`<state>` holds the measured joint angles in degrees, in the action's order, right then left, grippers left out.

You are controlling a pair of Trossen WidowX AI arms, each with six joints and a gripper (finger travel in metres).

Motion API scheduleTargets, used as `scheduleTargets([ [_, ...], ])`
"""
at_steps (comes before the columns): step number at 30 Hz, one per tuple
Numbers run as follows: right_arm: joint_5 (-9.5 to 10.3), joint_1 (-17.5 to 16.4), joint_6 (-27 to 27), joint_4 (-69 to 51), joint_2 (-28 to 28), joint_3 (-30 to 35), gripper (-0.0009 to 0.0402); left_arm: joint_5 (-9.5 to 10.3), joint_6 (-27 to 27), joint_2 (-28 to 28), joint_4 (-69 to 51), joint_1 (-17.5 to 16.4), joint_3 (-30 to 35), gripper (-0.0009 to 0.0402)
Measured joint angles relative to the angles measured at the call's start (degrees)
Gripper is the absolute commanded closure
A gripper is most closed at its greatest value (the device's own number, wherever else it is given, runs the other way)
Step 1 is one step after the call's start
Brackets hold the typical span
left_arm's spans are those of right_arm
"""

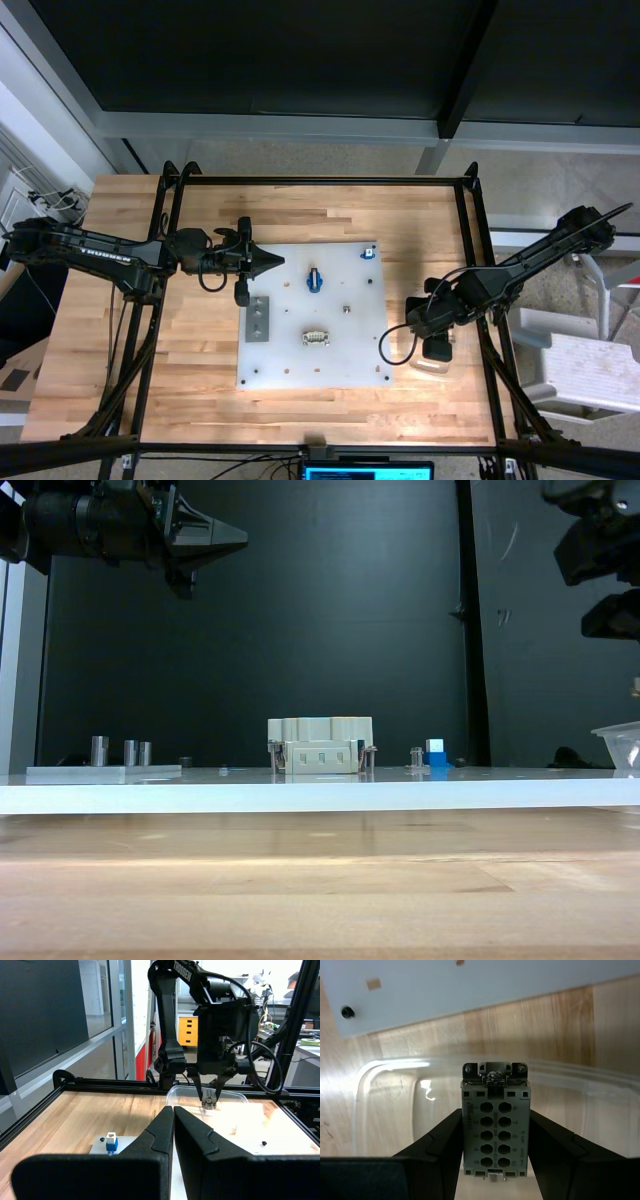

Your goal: Remove the HAN10-E connector and place it in the container

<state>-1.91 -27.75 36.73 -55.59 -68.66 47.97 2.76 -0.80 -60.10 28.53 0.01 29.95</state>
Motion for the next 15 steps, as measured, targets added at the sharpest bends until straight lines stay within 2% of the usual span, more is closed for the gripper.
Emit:
scheduleTargets([
  [15, 0.00, -4.6, 4.4, 6.2, 0.5, -7.8, 0.0350, 0.00, 0.0, 0.0, 0.0, 0.0, 0.0, 0.0393],
])
